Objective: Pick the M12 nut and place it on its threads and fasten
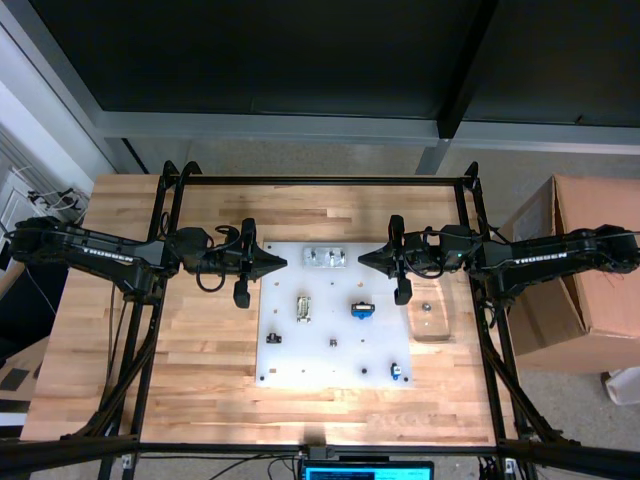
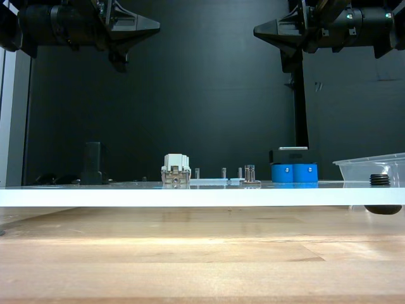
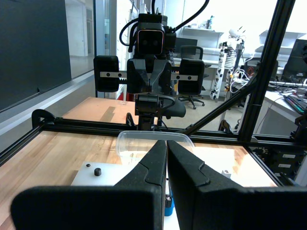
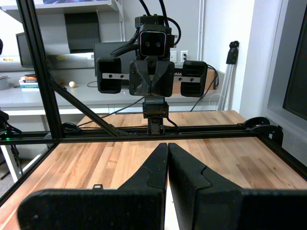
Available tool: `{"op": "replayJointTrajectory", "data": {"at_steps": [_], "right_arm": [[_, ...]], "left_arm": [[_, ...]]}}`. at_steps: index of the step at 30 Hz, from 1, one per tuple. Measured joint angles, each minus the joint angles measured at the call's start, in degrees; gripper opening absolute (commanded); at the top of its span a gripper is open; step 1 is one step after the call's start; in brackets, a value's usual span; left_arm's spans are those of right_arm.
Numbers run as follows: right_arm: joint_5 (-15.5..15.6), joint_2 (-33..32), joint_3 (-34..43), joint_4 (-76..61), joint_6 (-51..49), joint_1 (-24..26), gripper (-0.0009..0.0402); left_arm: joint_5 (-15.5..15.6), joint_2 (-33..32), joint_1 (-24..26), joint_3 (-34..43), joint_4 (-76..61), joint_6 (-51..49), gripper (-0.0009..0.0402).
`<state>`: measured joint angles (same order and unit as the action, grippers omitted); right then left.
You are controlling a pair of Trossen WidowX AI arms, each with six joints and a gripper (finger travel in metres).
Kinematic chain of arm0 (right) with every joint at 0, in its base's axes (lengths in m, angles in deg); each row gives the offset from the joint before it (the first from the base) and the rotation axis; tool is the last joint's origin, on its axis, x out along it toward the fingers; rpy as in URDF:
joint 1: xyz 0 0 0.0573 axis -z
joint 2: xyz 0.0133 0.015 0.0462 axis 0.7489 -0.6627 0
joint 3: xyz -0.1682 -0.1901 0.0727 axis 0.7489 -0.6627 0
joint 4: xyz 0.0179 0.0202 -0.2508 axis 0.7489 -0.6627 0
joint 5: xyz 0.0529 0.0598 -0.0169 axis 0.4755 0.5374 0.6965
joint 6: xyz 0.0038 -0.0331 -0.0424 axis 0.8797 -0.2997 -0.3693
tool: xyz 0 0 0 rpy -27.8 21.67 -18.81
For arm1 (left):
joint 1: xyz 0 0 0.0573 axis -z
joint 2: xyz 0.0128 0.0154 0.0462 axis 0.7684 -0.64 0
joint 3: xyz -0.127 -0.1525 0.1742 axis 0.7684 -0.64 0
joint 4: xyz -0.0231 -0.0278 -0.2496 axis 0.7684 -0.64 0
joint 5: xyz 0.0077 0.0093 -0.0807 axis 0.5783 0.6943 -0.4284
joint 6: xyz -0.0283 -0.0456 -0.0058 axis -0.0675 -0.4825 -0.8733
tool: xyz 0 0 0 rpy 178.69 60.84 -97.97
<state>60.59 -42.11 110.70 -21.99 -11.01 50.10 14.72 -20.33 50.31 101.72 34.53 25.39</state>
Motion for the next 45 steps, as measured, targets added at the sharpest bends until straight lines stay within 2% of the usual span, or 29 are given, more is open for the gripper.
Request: {"op": "replayJointTrajectory", "data": {"at_steps": [5,31,34,38,45], "right_arm": [[-0.02,-0.02,0.02,3.69,0.02,0.02,0.0000],[0.00,-0.07,0.02,3.43,0.07,0.02,0.0000],[0.26,0.00,0.02,2.34,2.99,-0.04,0.0000],[3.87,1.14,0.57,-3.45,4.28,0.02,0.0000],[4.63,2.97,8.44,-34.12,0.20,-0.09,0.0000]], "left_arm": [[0.00,0.02,0.00,0.00,0.02,0.00,0.0000],[0.00,0.00,0.00,-0.02,0.02,0.00,0.0000],[0.00,0.00,0.00,0.00,0.02,0.00,0.0000],[0.00,0.00,0.00,0.00,0.02,0.00,0.0000],[-0.02,0.00,0.00,0.00,0.00,0.00,0.0000]]}}
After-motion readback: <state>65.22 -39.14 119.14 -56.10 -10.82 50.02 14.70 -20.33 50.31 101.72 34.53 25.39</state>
